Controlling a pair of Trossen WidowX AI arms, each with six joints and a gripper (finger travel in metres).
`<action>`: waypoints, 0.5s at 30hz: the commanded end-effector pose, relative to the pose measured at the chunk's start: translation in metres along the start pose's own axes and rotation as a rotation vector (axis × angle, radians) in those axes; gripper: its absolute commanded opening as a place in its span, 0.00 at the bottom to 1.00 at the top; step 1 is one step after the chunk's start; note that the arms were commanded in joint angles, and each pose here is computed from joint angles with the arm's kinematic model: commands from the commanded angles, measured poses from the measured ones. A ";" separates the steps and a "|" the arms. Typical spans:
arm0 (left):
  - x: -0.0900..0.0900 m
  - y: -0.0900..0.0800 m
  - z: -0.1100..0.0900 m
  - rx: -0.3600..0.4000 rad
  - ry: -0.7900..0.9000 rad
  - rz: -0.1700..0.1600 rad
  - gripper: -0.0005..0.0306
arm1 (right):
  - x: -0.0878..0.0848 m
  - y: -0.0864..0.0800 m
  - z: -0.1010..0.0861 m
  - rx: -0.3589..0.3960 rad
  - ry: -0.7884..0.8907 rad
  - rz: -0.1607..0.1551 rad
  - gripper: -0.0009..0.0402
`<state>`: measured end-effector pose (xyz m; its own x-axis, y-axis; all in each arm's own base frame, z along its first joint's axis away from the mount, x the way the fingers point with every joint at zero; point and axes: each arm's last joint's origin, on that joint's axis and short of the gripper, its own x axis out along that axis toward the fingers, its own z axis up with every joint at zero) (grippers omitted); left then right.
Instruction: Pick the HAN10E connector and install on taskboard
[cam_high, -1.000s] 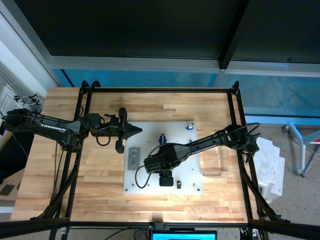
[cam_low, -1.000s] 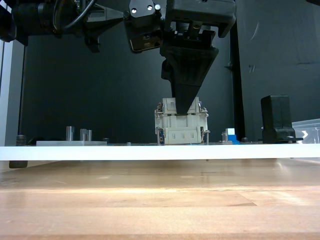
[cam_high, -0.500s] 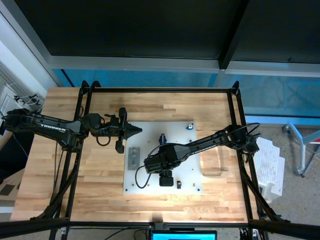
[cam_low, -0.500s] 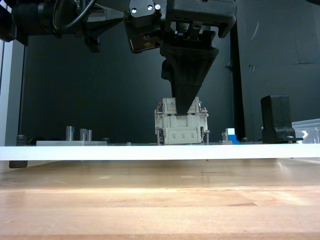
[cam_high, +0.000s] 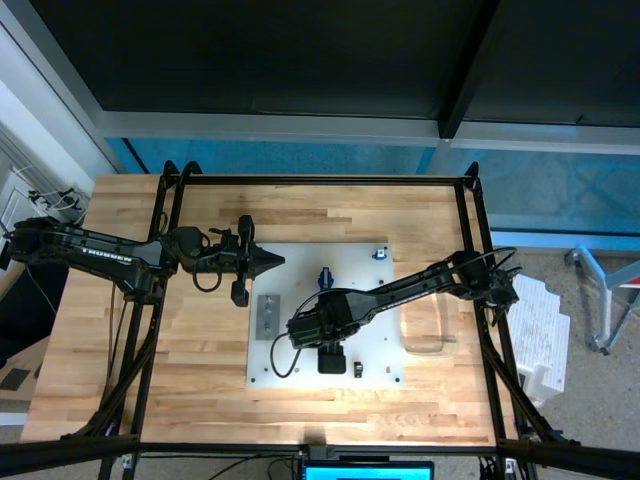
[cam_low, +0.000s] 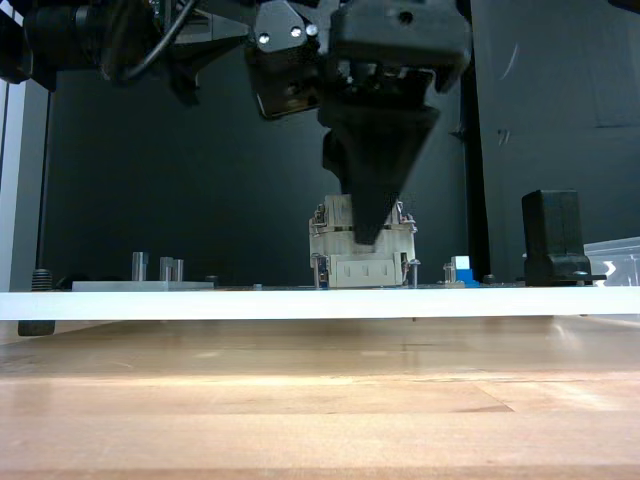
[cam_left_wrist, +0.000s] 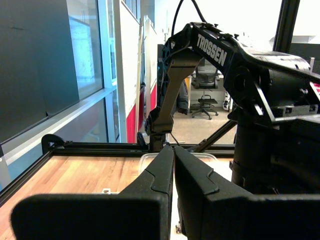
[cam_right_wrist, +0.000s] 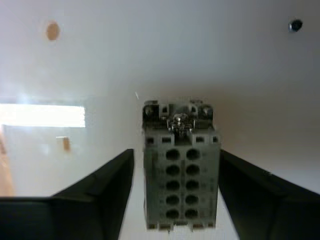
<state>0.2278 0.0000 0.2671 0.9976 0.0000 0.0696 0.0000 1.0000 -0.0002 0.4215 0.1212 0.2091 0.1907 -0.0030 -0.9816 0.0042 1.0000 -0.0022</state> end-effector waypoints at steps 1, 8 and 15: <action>0.000 0.000 0.000 0.000 0.000 0.000 0.02 | -0.006 0.000 0.000 0.000 -0.010 0.000 0.73; 0.000 0.000 0.000 0.000 0.000 0.000 0.02 | -0.020 -0.002 -0.002 -0.002 -0.032 0.006 0.86; 0.000 0.000 0.000 0.000 0.000 0.000 0.02 | -0.043 -0.005 -0.008 0.000 -0.051 0.011 0.87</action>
<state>0.2278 0.0000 0.2671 0.9976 0.0000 0.0696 0.0000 1.0000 0.0002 0.4072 0.1171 0.2457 0.2374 0.0071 -0.9714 0.0011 1.0000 0.0076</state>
